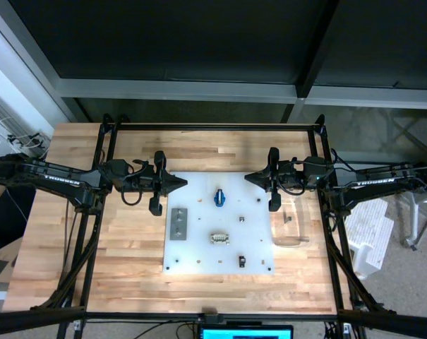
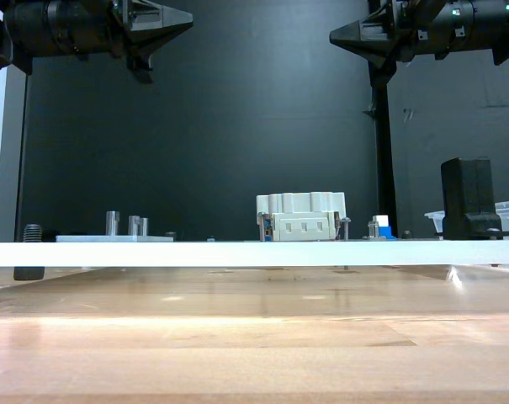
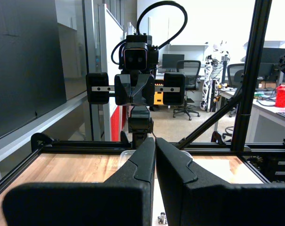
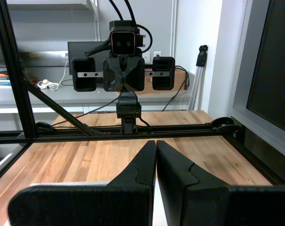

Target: Pick the 16mm bar and install on taskboard

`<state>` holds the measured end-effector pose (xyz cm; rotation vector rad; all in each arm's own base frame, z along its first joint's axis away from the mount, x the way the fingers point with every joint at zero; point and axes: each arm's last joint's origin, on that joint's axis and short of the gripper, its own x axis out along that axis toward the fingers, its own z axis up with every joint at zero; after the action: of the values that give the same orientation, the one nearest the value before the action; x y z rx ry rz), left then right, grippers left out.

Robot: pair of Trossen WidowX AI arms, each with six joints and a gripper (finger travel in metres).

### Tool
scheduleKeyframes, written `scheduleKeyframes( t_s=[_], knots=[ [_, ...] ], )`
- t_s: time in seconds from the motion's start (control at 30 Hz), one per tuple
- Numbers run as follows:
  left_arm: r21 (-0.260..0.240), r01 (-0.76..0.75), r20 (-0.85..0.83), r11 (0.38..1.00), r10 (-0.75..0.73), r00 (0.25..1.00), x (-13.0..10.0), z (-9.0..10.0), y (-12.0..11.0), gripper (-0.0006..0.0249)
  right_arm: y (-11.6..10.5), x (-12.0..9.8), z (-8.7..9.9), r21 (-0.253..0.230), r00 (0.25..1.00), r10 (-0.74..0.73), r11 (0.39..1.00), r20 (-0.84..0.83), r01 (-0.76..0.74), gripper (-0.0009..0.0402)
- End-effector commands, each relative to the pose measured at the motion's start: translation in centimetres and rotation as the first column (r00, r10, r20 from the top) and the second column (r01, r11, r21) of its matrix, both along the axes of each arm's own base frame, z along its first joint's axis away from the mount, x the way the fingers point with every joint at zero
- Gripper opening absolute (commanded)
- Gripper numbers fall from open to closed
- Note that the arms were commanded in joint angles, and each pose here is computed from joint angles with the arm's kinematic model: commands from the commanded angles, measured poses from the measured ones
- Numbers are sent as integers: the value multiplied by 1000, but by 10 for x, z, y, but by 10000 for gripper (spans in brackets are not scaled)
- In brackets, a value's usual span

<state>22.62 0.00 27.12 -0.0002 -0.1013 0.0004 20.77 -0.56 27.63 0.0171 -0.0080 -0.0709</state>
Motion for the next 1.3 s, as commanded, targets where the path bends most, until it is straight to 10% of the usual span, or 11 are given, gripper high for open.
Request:
scheduleKeyframes(
  t_s=[0.03, 0.63, 0.83, 1.3],
  knots=[
    [0, 0, 0, 1000, 0, 1000, 0, 0, 0, 0, 0, 0, 0, 0, 1000, 0, 1000, 0, 0, 0],
    [0, 0, 0, 1000, 0, 1000, 0, 0, 0, 0, 0, 0, 0, 5, 1000, 2, 1000, 1, -2, 0],
    [0, 0, 0, 1000, 0, 1000, 0, 0, 0, 0, 1, -4, 1, 106, 1000, 30, 994, 2, -30, 0],
    [0, 0, 0, 1000, 0, 1000, 0, 0, 0, 0, 10, -14, 11, 134, 927, 58, 991, -371, -8, 0]
  ],
)
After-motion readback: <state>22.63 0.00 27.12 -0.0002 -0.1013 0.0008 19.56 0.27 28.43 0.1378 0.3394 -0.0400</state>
